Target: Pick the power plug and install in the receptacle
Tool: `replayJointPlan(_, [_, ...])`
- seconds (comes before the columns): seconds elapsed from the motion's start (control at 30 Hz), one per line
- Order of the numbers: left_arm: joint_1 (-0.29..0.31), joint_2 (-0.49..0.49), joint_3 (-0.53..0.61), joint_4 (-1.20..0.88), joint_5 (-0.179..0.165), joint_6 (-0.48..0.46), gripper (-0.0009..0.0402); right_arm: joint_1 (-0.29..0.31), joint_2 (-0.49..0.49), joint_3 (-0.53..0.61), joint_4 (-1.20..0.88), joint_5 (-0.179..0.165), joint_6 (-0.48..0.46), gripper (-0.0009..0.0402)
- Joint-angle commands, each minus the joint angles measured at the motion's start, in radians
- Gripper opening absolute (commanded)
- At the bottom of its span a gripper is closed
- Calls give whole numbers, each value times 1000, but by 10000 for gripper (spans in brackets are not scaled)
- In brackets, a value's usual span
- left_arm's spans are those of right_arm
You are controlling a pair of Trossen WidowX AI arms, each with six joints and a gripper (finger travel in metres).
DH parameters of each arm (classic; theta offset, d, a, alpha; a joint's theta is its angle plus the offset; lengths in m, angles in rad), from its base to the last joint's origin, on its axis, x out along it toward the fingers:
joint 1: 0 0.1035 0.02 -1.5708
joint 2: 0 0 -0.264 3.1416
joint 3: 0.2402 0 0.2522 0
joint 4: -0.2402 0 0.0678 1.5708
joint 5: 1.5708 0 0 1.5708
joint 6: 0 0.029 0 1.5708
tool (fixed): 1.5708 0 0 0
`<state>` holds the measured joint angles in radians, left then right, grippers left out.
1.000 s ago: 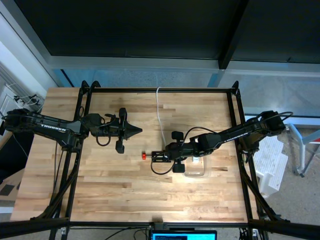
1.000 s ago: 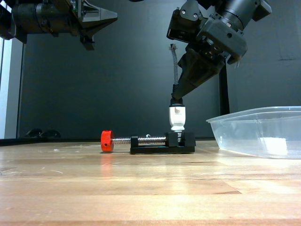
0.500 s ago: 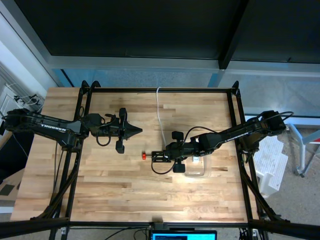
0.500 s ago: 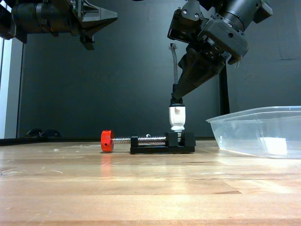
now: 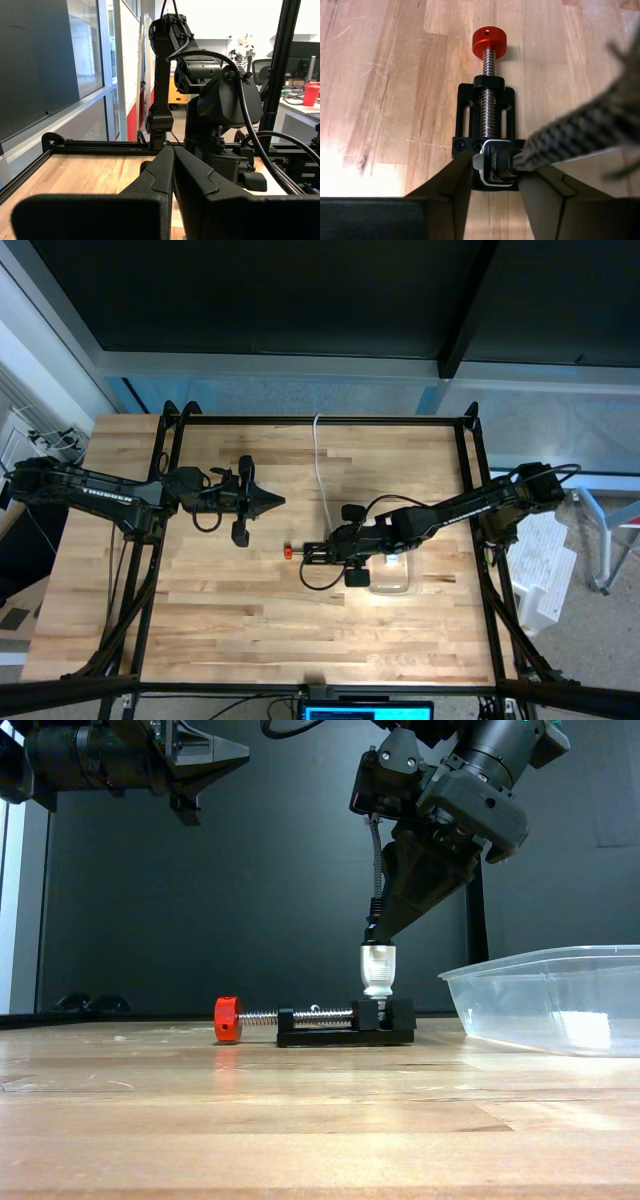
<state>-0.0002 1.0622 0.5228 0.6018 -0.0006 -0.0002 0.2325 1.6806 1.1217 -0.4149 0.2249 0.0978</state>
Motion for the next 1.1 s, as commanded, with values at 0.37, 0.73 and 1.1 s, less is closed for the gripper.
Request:
replayJointPlan(0.37, [0, 0, 0, 0, 0, 0, 0, 1, -134, 14, -71, 16, 14, 180])
replayJointPlan(0.73, [0, 0, 0, 0, 0, 0, 0, 0, -259, -19, -142, 9, 25, 175])
replayJointPlan(1.1, [0, 0, 0, 0, 0, 0, 0, -49, -567, -266, 171, 8, 4, 61])
